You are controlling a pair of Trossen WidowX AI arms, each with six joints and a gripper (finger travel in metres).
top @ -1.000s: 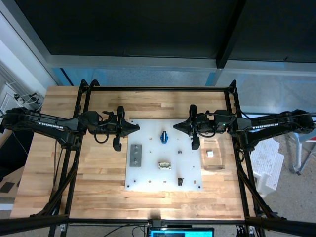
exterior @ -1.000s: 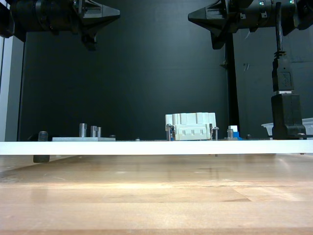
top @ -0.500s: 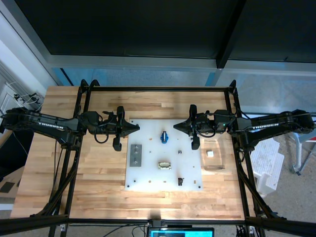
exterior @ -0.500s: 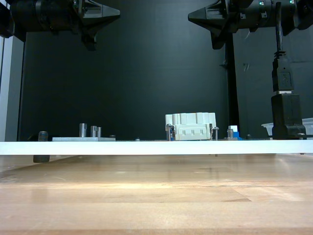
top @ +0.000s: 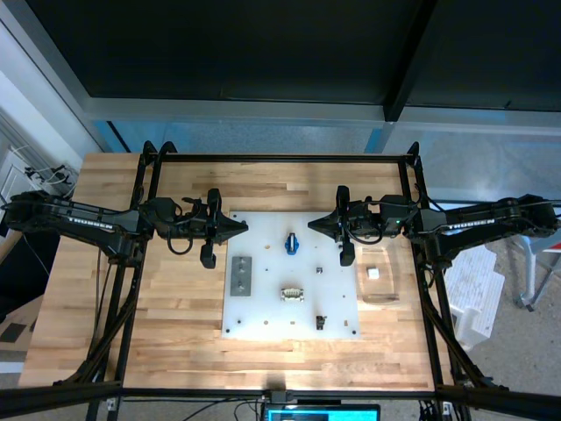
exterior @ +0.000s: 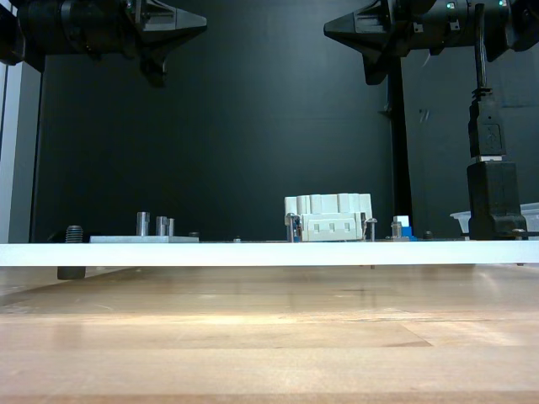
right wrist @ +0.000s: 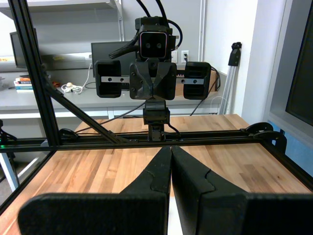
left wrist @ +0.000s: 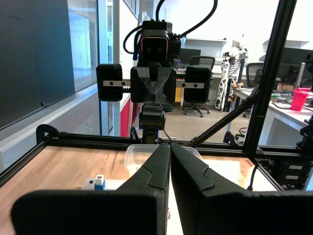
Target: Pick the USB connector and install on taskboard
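— What is found changed since a second ago?
— Nothing; both arms are held as before. The left gripper (top: 243,226) is kept over the taskboard's (top: 263,303) far left corner, the right gripper (top: 313,224) over its far edge. Both are pressed closed, with nothing gripped.
— And the USB connector (top: 321,321)?
— Small, black and stubby, it is stood upright near the taskboard's near edge, well apart from both.

White lettering along the left arm (top: 83,223) seems to read TROSSEN. Similar lettering on the right arm (top: 469,221) is illegible.
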